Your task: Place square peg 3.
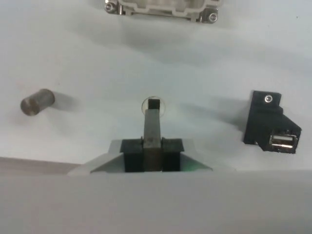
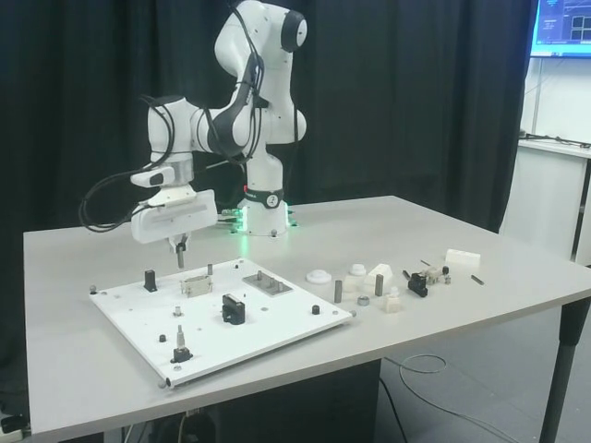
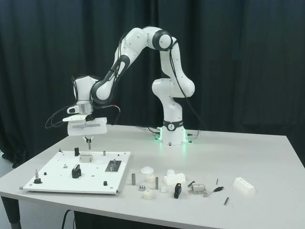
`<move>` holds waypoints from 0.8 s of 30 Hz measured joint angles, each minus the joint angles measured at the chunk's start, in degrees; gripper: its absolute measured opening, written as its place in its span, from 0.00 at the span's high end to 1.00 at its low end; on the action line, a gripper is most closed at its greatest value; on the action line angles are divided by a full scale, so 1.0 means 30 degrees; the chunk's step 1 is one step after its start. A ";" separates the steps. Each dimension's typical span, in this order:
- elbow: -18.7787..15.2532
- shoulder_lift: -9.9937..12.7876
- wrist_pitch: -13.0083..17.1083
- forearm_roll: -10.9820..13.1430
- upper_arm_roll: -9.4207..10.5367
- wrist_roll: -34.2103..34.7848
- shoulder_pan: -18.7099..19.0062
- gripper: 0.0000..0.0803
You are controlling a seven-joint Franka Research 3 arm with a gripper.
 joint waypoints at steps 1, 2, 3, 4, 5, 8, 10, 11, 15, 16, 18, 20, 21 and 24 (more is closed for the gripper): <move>0.0000 -0.0067 -0.0025 -0.0045 -0.0010 0.0000 0.0000 0.91; 0.0000 -0.0124 -0.0043 -0.0080 -0.0017 0.0000 0.0000 0.91; 0.0000 -0.0171 -0.0052 -0.0106 -0.0022 0.0000 0.0000 0.91; 0.0000 -0.0212 -0.0056 -0.0138 -0.0026 0.0001 0.0000 0.91; 0.0000 -0.0244 -0.0056 -0.0172 -0.0029 0.0001 0.0000 0.91; 0.0000 -0.0308 -0.0057 -0.0243 -0.0030 0.0019 0.0000 0.91; 0.0000 -0.0337 -0.0057 -0.0289 -0.0030 0.0019 0.0000 0.91; 0.0000 -0.0347 -0.0056 -0.0303 -0.0030 0.0020 0.0000 0.91; 0.0000 -0.0375 -0.0056 -0.0310 -0.0029 0.0020 0.0010 0.91; 0.0000 -0.0381 -0.0056 -0.0310 -0.0029 0.0020 0.0017 0.91; 0.0005 -0.0389 -0.0056 -0.0310 -0.0028 0.0020 0.0037 0.91; 0.0011 -0.0396 -0.0056 -0.0311 -0.0027 0.0021 0.0063 0.91; 0.0014 -0.0398 -0.0056 -0.0311 -0.0027 0.0021 0.0078 0.91; 0.0028 -0.0410 -0.0056 -0.0310 -0.0027 0.0055 0.0130 0.91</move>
